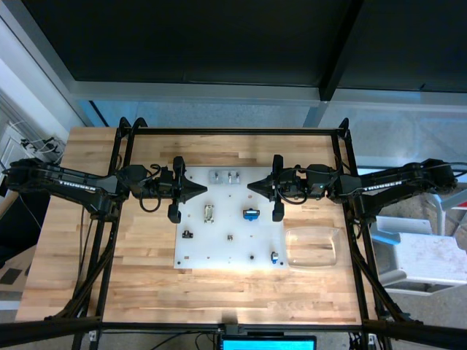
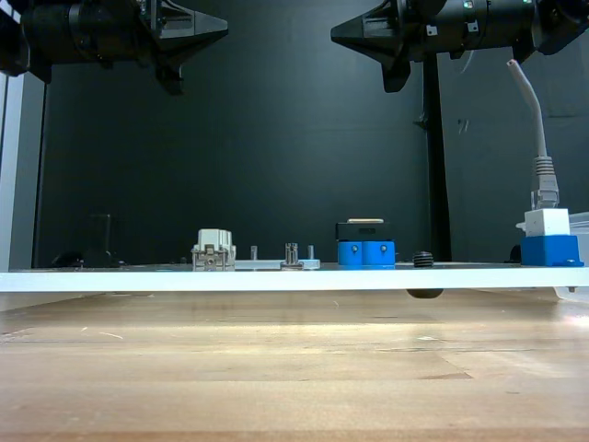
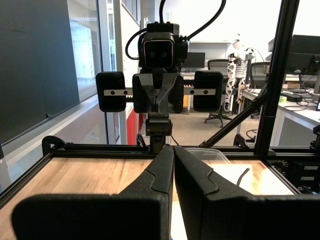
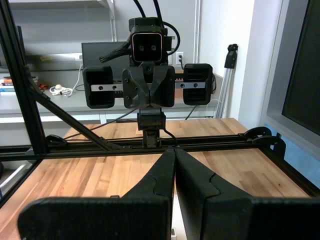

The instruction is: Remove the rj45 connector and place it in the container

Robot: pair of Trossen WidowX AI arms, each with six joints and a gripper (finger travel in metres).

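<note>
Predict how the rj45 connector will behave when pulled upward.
The rj45 connector is tiny, so probably light yet easy to fumble. It looks seated in a blue base, so it may resist, then pop free. Its pale cable curves upward, so likely springy. Left tool and right tool hang shut above the far part of the white board.

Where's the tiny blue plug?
In the high view the plug sits on the white board's near right corner, beside the clear tray; the left gripper and right gripper hover shut above the board's far half.
</note>
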